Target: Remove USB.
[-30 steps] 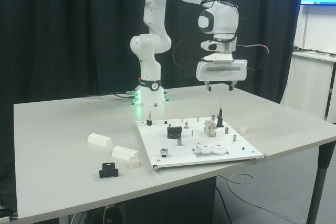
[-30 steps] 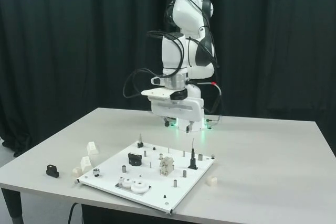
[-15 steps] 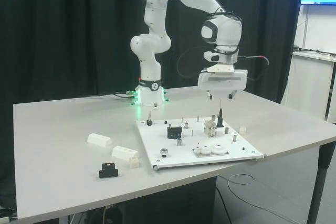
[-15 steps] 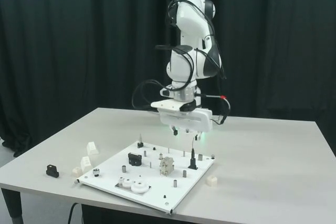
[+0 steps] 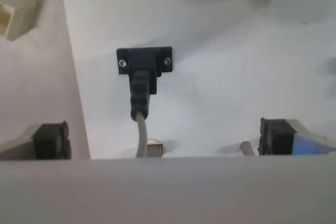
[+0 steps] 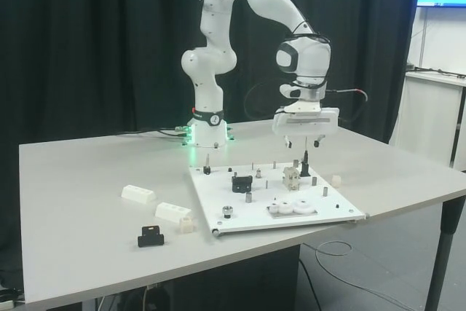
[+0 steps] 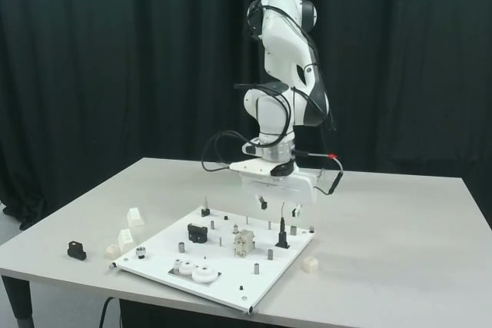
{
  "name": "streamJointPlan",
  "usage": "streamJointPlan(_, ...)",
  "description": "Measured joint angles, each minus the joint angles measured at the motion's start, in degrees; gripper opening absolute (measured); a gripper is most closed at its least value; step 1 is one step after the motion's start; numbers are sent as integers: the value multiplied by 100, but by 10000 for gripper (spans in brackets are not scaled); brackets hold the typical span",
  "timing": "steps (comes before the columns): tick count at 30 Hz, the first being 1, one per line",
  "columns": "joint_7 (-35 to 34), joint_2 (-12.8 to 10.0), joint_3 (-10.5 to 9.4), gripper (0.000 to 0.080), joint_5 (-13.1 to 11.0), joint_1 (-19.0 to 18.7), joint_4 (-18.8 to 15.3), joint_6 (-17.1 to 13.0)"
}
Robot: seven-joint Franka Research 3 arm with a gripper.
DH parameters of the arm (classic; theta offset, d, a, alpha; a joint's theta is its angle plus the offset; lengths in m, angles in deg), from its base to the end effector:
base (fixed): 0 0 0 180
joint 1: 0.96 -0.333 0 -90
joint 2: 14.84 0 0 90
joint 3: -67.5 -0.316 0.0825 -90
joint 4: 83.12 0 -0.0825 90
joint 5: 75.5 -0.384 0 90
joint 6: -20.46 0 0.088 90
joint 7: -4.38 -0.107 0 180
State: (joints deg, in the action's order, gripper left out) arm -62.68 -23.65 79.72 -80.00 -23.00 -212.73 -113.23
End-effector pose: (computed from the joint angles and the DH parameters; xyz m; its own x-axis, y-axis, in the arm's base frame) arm 0.5177 0.0907 0.2881 0.4918 -0.8693 -0.0490 -0.8670 -0.4941 0.0647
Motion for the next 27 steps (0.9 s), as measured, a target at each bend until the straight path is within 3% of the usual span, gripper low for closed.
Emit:
streamJointPlan(9, -24, 0, -3, 800, -5, -39, -87, -67)
streamJointPlan(10, -24, 0, -3, 693, -5, -42, -87, -67)
streamJointPlan(11, -24, 0, -3, 693, -5, -45, -87, -67)
streamJointPlan(12, -24, 1, -3, 517, -4, -48, -86, -67)
streamJointPlan(18, -24, 6, -3, 517, 0, -59, -69, -67)
streamJointPlan(19, -24, 7, -3, 298, 0, -60, -67, -67)
streamJointPlan(22, -24, 12, -3, 298, 0, -64, -61, -67)
streamJointPlan(23, -24, 13, -3, 135, 0, -66, -59, -67)
streamJointPlan(27, -24, 20, -3, 135, 0, -82, -51, -67)
